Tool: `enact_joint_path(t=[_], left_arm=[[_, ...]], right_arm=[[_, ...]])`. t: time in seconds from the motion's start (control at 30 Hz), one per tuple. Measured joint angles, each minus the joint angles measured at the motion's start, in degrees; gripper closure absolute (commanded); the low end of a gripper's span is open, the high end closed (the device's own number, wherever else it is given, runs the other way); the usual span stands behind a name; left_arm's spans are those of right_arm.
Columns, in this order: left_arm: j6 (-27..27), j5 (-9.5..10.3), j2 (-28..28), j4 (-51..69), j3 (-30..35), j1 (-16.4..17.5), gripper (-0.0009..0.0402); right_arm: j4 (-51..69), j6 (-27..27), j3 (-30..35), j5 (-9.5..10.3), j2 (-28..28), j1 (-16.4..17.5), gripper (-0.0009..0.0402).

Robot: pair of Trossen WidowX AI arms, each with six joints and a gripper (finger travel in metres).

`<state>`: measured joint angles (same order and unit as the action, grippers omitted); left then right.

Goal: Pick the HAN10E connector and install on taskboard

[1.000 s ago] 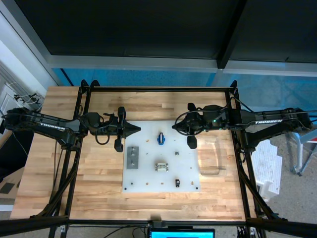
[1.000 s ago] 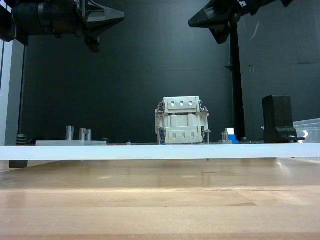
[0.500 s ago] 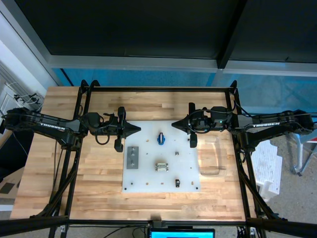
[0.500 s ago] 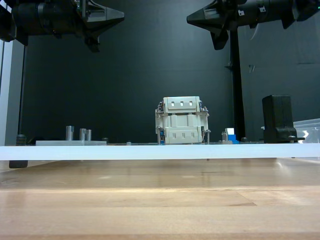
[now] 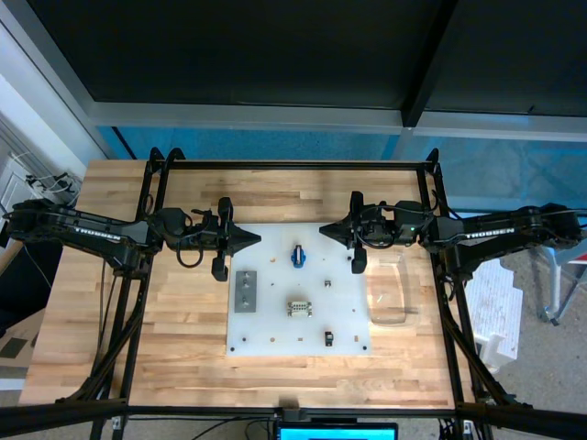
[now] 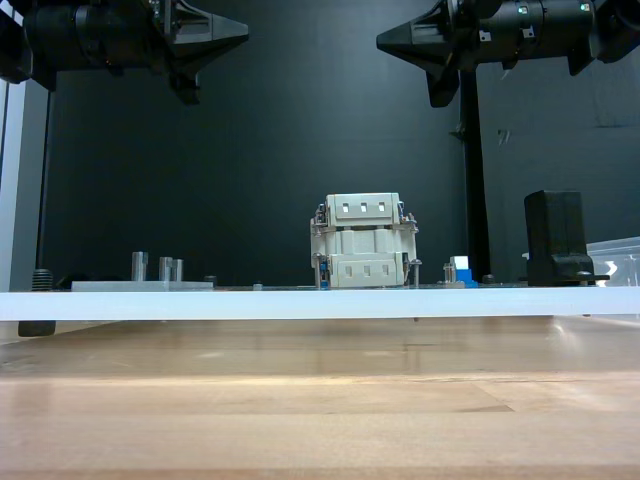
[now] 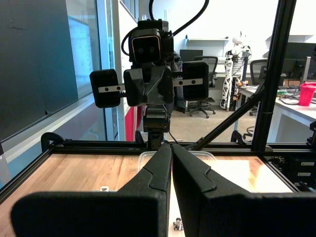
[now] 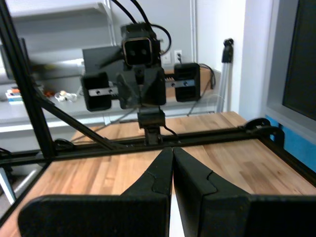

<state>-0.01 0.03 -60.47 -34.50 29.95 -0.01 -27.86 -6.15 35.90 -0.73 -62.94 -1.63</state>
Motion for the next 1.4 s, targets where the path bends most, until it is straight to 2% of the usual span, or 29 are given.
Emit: enact_joint_path(t=[0.33, 1.0, 1.4], left_arm=[[0.02, 0.00, 0.00, -0.02, -0.02, 0.00, 0.0392], [0.00, 0.00, 0.00, 0.00, -0.02, 0.00, 0.0392], [0.00, -0.02, 0.00, -0.02, 0.00, 0.00, 0.0392]], right_arm=[[-0.33, -0.59, -0.57, 0.87, 0.00, 0.00, 0.0393], [1.42, -0.76, 1.07, 0.85, -0.02, 0.00, 0.0393], [0.20, -1.03, -0.59, 0.87, -0.13, 0.00, 0.0393]])
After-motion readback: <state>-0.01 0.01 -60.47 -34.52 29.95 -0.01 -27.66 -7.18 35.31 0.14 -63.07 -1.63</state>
